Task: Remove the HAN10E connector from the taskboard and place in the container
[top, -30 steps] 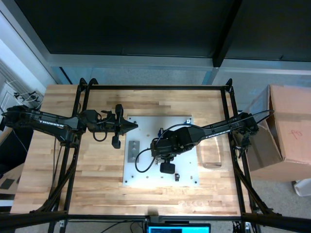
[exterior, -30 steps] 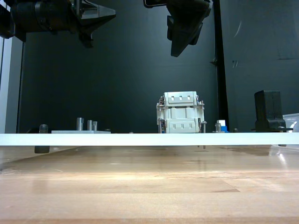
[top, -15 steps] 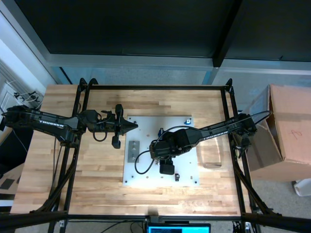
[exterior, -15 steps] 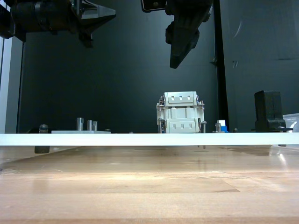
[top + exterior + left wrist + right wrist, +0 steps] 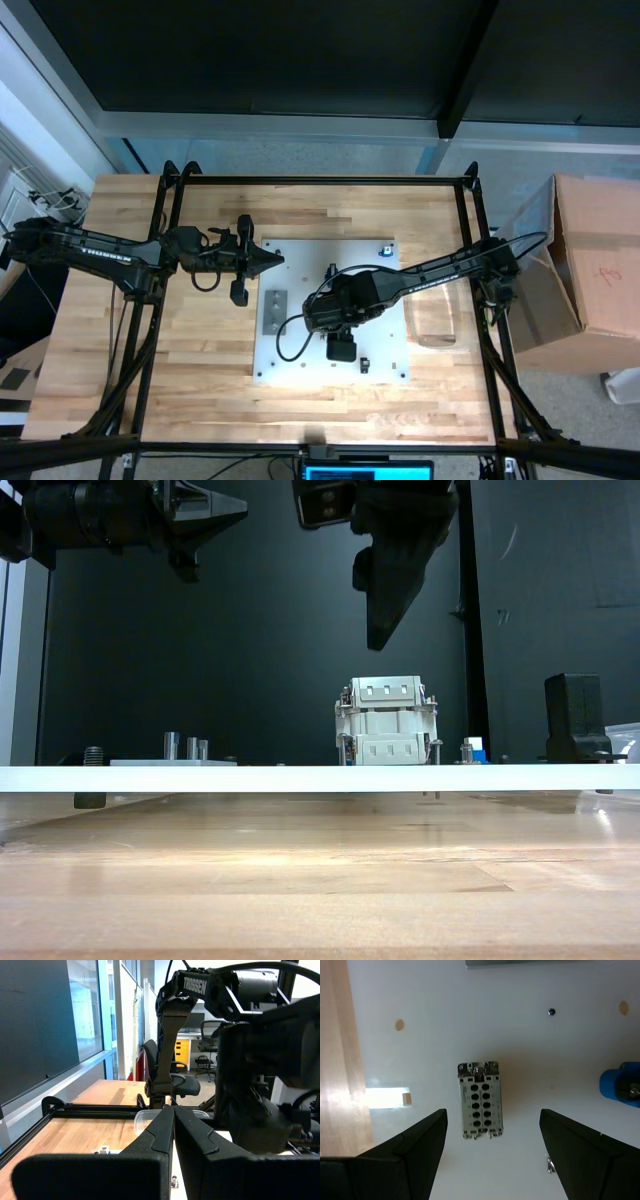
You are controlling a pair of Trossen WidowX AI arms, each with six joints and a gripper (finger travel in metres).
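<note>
The grey HAN10E connector (image 5: 386, 723) stands upright in its seat on the white taskboard (image 5: 300, 360). From the right wrist view I look straight down on the connector (image 5: 478, 1100) and its rows of pin holes. My right gripper (image 5: 380, 630) hangs above it, apart from it, and the right gripper (image 5: 492, 1116) is open with one finger (image 5: 405, 1155) on each side and nothing held. In the high view the right gripper (image 5: 330, 305) hides the connector. My left gripper (image 5: 270, 259) hovers over the board's left edge, and the left gripper (image 5: 173, 1110) is shut and empty.
A clear plastic container (image 5: 432, 318) sits right of the board. On the board are a black block (image 5: 342, 347), a blue part (image 5: 620, 1082) and a metal plate with pegs (image 5: 274, 310). A cardboard box (image 5: 590, 270) stands beyond the table's right edge.
My right gripper has gone from shut to open and has come down and slightly left over the connector. The connector and the left arm have not moved.
</note>
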